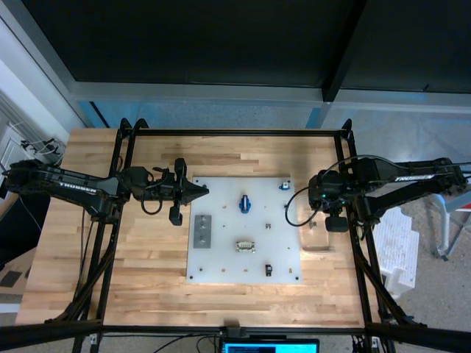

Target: Pick the 16mm bar and install on taskboard

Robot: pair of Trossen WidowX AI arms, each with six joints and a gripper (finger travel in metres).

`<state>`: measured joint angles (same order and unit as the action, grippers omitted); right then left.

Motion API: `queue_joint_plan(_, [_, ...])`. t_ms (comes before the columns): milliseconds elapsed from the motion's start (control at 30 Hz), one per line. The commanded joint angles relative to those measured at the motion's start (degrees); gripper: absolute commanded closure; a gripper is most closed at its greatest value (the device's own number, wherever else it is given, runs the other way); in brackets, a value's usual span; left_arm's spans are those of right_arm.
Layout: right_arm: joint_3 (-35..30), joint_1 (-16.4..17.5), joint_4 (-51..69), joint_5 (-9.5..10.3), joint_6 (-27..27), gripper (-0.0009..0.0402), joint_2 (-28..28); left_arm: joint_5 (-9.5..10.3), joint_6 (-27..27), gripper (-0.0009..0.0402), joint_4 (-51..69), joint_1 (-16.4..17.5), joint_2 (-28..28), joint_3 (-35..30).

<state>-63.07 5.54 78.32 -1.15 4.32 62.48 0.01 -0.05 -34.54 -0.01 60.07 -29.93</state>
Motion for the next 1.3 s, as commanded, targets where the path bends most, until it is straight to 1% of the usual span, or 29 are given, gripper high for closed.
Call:
queue_joint_plan(33, [0.59, 1.42, 0.7, -1.51, 0.17, 0.0393, 0.7, 0.0, 0.0, 0.0393, 0.0, 0.0, 0.02, -0.02])
queue_joint_plan(200, [1.31, 3.19, 1.07, -2.49, 0.13, 0.0393, 2.47, 0.0, 0.0, 0.0393, 0.0, 0.02, 0.02, -0.02])
queue_joint_plan(400, [1.55, 3.34, 1.14, -2.34, 0.5, 0.0393, 2.93, 0.0, 0.0, 0.0393, 0.0, 0.02, 0.02, -0.02])
queue_joint_plan(500, [2.01, 3.37, 1.14, -2.34, 1.57, 0.0393, 2.95, 0.0, 0.0, 0.0393, 0.0, 0.02, 0.02, -0.02])
queue_joint_plan(633, [2.6, 3.37, 1.84, -2.32, 1.18, 0.0387, 3.89, 0.0, 0.0, 0.0393, 0.0, 0.0, 0.02, -0.02])
queue_joint_plan(733, [2.6, 3.41, 1.97, -2.34, 1.22, 0.0359, 4.63, 0.0, 0.0, 0.0393, 0.0, 0.0, 0.02, -0.02])
queue_joint_plan(867, [2.62, 3.5, 1.01, -2.67, 1.75, 0.0299, 5.51, 0.0, 0.0, 0.0393, 0.0, 0.0, 0.02, -0.02])
queue_joint_plan(900, [2.62, 3.52, 0.85, -3.02, 1.75, 0.0285, 5.7, 0.0, 0.0, 0.0393, 0.0, 0.02, 0.02, -0.02])
queue_joint_plan(1000, [2.62, 3.58, 0.68, -5.16, 1.7, 0.0244, 6.4, 0.0, 0.0, 0.0393, 0.0, 0.02, 0.02, -0.02])
queue_joint_plan(1067, [2.62, 3.63, 0.52, -5.33, 1.7, 0.0221, 6.73, 0.0, 0.0, 0.0393, 0.0, 0.02, 0.02, -0.02])
queue_joint_plan(1167, [2.67, 3.69, 0.24, -5.33, 2.08, 0.0194, 7.17, 0.0, 0.0, 0.0393, 0.0, 0.02, 0.02, -0.02])
queue_joint_plan(1300, [4.09, 4.09, -1.73, -5.29, 2.95, 0.0176, 7.39, 0.0, 0.0, 0.0393, 0.0, 0.02, 0.02, -0.02])
